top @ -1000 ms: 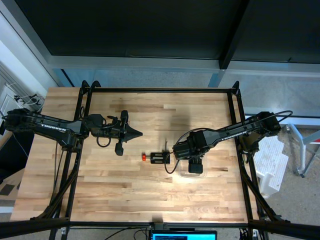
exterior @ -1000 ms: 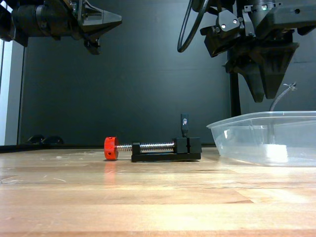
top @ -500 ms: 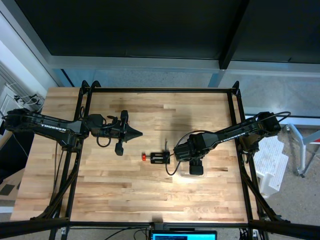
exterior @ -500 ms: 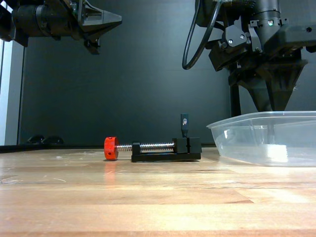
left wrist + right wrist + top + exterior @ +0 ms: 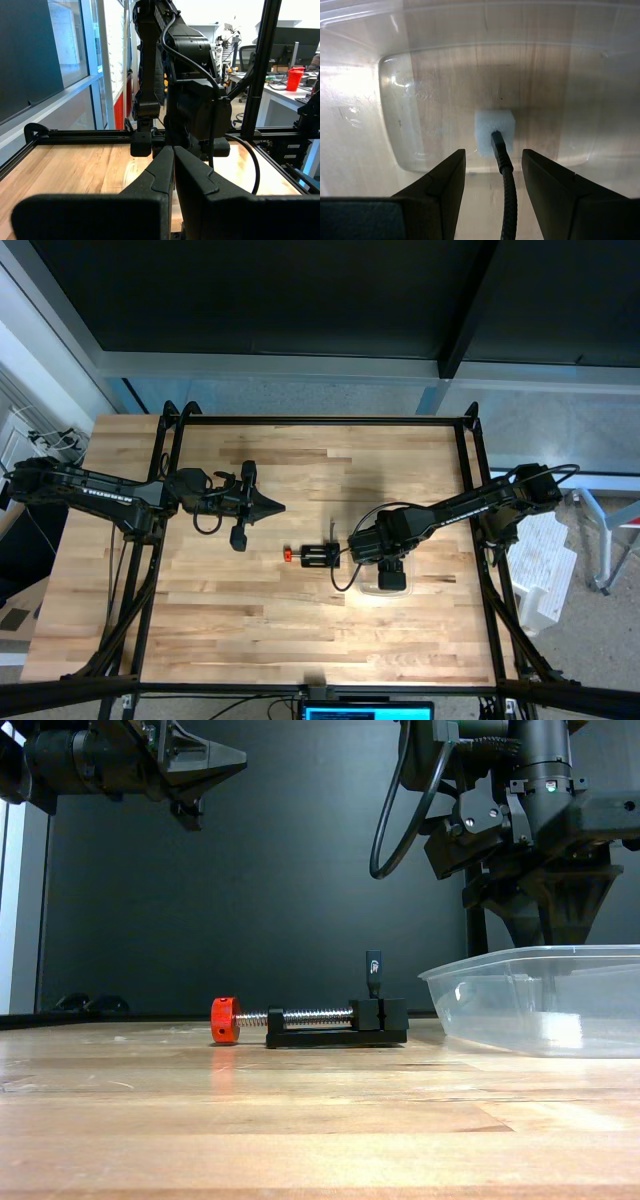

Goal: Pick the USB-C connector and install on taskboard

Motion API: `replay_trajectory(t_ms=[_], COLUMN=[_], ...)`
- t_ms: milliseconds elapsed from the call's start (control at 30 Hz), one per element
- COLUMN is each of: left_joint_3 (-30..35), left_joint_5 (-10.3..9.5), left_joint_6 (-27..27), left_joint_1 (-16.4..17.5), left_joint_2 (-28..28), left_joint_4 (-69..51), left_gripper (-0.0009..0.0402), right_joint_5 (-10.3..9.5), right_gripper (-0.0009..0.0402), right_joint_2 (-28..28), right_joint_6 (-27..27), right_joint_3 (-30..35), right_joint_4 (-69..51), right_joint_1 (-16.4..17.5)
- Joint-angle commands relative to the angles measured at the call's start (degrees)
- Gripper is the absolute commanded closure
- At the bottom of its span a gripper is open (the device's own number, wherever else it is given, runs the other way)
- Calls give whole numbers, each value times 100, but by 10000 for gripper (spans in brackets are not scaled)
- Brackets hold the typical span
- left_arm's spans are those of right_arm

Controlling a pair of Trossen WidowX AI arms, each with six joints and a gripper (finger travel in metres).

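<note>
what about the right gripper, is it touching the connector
Apart. The right wrist view shows the right gripper open in the tray, with clear gaps between its fingers and the connector. The left gripper is shut, parked above the table's left.

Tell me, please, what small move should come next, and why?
Probably lower the right tool a little: it hangs open over the tray, flanking the cable, short of the connector. The left tool is parked shut, high at left.

I am counting: grippers 2 (left gripper, right gripper) | taskboard 1 | clear tray 1 | white block 1 | USB-C connector 1
</note>
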Motion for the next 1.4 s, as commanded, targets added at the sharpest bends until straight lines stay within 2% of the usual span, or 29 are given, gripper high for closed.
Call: replay_trajectory(t_ms=[33,433,1200,1400], left_joint_3=[2,2,2,2], left_joint_5=[2,4,2,2], left_joint_6=[0,0,0,0], left_joint_1=[2,0,0,0], left_joint_2=[2,2,2,2], left_joint_4=[0,2,2,2], left_gripper=[393,393,393,393], right_joint_5=[0,0,4,46], right_gripper=[243,276,395,394], right_joint_2=[0,-2,-2,-2], right_joint_6=[-28,-37,-87,-87], right_joint_3=[-61,-101,-103,-111], right_joint_4=[-2,52,81,83], right_joint_1=[-2,-9,-13,-13])
